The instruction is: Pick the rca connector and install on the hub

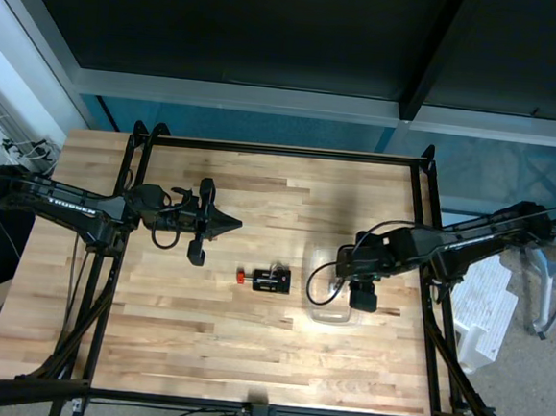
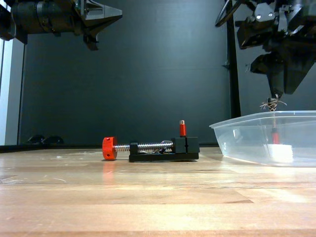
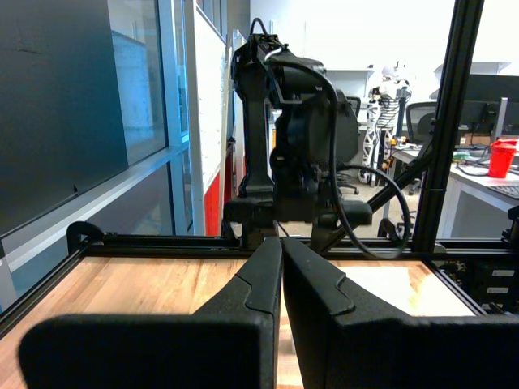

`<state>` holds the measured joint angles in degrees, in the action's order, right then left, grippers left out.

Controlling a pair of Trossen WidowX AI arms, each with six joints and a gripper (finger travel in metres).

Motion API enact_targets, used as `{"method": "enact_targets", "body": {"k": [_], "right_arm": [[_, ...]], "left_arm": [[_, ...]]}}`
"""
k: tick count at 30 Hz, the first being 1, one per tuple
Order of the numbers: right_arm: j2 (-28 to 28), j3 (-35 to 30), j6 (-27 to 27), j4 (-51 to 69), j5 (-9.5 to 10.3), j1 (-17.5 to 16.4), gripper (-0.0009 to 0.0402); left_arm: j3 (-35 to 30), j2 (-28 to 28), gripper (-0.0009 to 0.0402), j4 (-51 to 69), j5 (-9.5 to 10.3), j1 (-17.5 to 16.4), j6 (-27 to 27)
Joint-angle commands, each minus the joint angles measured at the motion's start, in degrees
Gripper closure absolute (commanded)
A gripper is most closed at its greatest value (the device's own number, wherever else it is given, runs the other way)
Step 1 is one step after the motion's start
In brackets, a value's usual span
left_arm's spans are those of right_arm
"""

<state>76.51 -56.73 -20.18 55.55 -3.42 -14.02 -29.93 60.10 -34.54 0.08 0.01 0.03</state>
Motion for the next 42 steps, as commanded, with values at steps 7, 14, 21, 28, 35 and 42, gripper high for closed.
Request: {"method": "enact_targets", "body": {"k": [7, 14, 21, 28, 35, 42], "right_arm": [[4.3, 0.0, 0.1, -3.1, 0.02, -0.2, 0.0235], [5.2, 0.0, 0.1, -4.7, 0.04, -0.4, 0.0252], [7.5, 0.0, 0.2, -5.9, 0.04, -0.5, 0.0265], [8.2, 0.0, 0.3, -6.4, 0.0, -0.7, 0.0315], [8.2, 0.0, 0.3, -6.4, -0.02, -0.7, 0.0393], [8.2, 0.0, 0.3, -6.4, -0.02, -0.7, 0.0395]], "left_arm": [[0.0, 0.0, 0.0393, 0.0, -0.02, 0.0, 0.0], [0.0, 0.0, 0.0393, 0.0, -0.02, 0.0, 0.0], [0.0, 0.0, 0.0393, 0.0, -0.02, 0.0, 0.0], [0.0, 0.0, 0.0393, 0.0, -0.02, 0.0, 0.0], [0.0, 0.0, 0.0393, 0.0, -0.02, 0.0, 0.0], [0.0, 0.0, 0.0393, 0.0, -0.02, 0.0, 0.0]]}}
